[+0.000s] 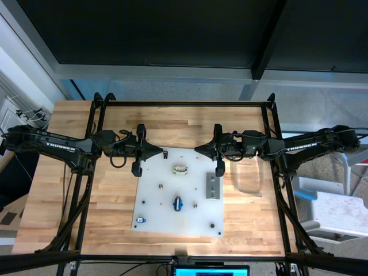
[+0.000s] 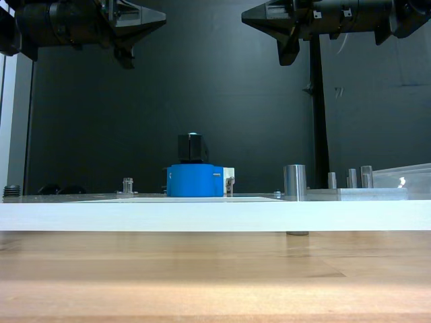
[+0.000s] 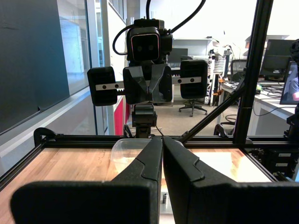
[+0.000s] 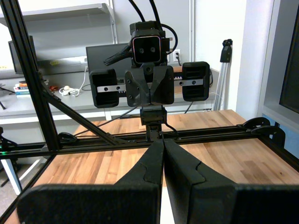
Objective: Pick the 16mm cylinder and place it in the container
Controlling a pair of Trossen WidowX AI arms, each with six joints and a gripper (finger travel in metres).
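Left hand (image 1: 165,153) and right hand (image 1: 197,150) hover closed above white board (image 1: 158,201).

Site: robotics lab, indoor bench rig.

Evidence:
- My left arm (image 1: 52,141) and right arm (image 1: 310,142) stand at opposite edges of a wooden worktop (image 1: 75,190). The worktop is caged by a black extruded frame (image 1: 184,104).
- A white task board (image 1: 155,213) lies in the middle of the worktop.
- My left hand (image 1: 165,153) and right hand (image 1: 196,150) hang above the board's far edge, tips facing each other, fingers pressed together.
- A lit screen (image 1: 211,270) sits at the near edge.
- Beyond my right arm: office chair (image 3: 193,106), glass partition (image 3: 74,51).
- Beyond my left arm: dark monitor (image 4: 103,55), wall shelf (image 4: 60,11), cluttered desk (image 4: 28,100) with cables.
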